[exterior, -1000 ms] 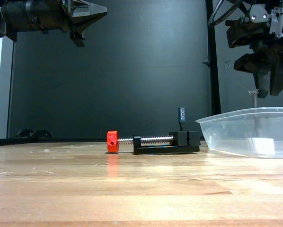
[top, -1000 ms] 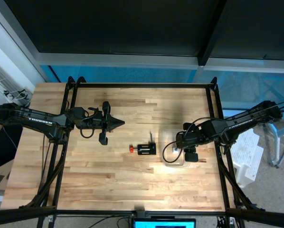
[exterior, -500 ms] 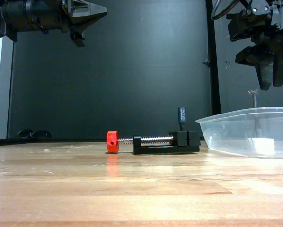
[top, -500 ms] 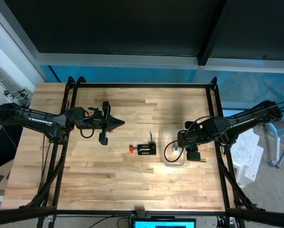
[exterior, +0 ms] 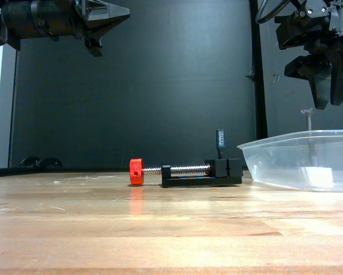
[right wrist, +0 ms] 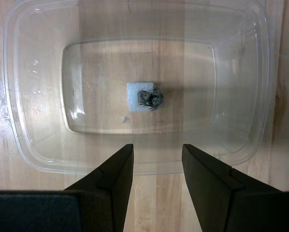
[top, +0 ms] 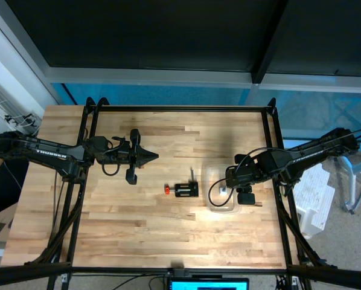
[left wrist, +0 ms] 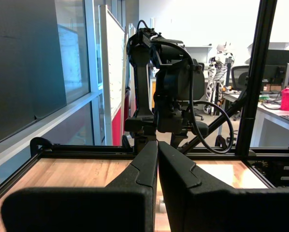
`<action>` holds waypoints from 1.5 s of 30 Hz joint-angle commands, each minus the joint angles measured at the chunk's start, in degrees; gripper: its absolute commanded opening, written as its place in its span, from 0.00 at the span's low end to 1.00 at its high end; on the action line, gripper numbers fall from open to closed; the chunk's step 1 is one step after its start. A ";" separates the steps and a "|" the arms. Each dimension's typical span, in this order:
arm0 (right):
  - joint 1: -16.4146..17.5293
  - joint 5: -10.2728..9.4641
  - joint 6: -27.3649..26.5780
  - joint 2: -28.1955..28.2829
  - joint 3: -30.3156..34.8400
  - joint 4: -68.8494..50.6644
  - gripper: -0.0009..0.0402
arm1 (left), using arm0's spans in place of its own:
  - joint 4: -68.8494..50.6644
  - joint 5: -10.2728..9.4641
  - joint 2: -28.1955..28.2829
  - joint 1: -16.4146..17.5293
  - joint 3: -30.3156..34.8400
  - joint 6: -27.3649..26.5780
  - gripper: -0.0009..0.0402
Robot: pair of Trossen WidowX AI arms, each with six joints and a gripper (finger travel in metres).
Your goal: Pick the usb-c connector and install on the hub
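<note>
Pickup prep: right tool (right wrist: 157, 146) wide above tray's (right wrist: 38, 96) usb-c connector (right wrist: 151, 98); left tool (left wrist: 157, 143) closed, idle well left of tray

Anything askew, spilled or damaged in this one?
Nothing stands out. The usb-c connector lies on the whitish square in the clear tray; the hub sits flat; right gripper hovers above the tray, left gripper parked aloft.

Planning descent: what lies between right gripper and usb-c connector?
Nothing, right wrist view: open right gripper hovers above clear tray holding usb-c connector. Left gripper, shut, hangs over table's left.
</note>
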 commanded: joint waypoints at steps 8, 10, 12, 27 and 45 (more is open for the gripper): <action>0.02 0.46 0.09 1.20 0.00 1.09 0.36 | 0.02 0.00 0.02 0.02 0.00 0.00 0.02; 0.00 0.46 0.09 2.01 0.00 2.21 0.36 | 0.04 0.00 0.02 0.00 0.00 0.00 0.02; 0.00 0.48 0.07 2.89 -0.02 3.15 0.36 | 0.02 0.00 0.02 0.02 0.00 0.00 0.02; 0.00 1.31 0.72 8.55 -0.22 7.10 0.36 | 0.02 0.00 0.02 0.02 0.00 0.00 0.02; 0.07 0.63 1.07 12.09 -3.82 14.16 0.36 | 0.00 0.00 0.02 0.02 0.00 0.00 0.02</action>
